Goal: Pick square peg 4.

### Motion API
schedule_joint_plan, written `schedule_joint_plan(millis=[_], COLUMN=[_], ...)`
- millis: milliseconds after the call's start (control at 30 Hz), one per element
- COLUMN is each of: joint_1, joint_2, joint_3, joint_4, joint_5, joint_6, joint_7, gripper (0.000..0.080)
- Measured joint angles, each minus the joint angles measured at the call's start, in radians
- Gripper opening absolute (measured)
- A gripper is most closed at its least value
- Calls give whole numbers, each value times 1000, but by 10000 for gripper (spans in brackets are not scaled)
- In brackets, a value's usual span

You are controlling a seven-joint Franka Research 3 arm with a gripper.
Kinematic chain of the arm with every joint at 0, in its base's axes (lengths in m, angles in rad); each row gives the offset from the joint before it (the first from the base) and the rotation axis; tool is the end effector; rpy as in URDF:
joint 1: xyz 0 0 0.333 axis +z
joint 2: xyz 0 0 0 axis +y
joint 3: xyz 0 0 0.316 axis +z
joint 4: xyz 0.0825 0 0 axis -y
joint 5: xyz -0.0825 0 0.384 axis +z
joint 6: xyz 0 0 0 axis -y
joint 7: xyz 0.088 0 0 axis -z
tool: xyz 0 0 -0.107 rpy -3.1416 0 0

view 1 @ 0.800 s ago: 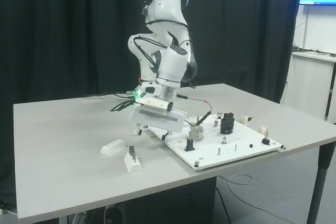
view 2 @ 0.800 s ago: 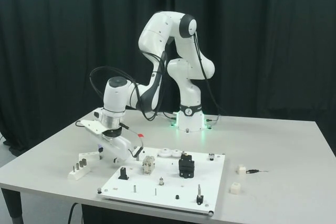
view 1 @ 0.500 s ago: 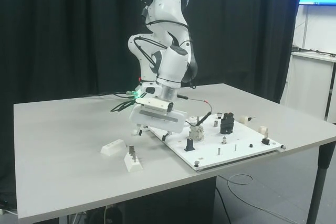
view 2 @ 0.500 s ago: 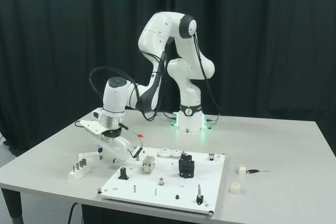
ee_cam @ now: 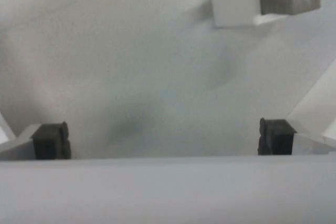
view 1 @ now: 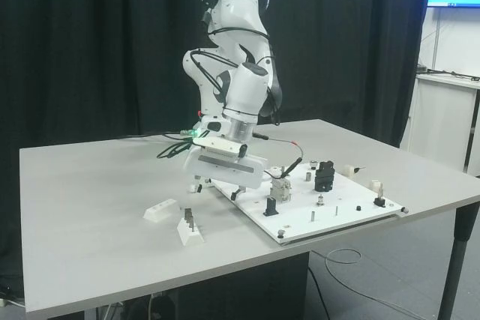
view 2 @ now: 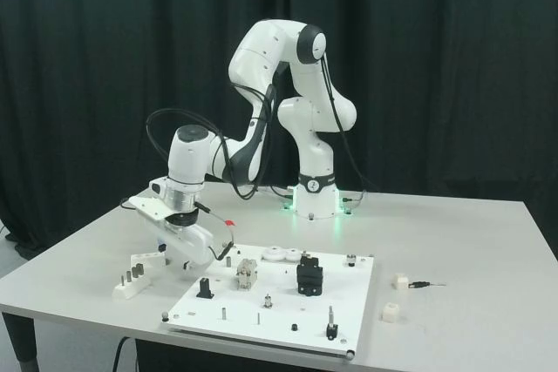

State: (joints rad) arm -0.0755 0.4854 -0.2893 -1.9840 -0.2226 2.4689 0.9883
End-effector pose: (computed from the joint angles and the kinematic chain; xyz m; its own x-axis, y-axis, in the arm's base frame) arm 0.5758 -0.2133 0.2293 0.4187 -0.8824 0.2145 -0.9061 -0.3902 0.1634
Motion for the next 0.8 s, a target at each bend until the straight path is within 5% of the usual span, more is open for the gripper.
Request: schedule_joint_plan(millis=[800], joint_1=[-12], joint_2=[0], joint_3=[1], joint_4=[32], joint_5=[28], joint_6=[1], joint_7=[-214], gripper=[800])
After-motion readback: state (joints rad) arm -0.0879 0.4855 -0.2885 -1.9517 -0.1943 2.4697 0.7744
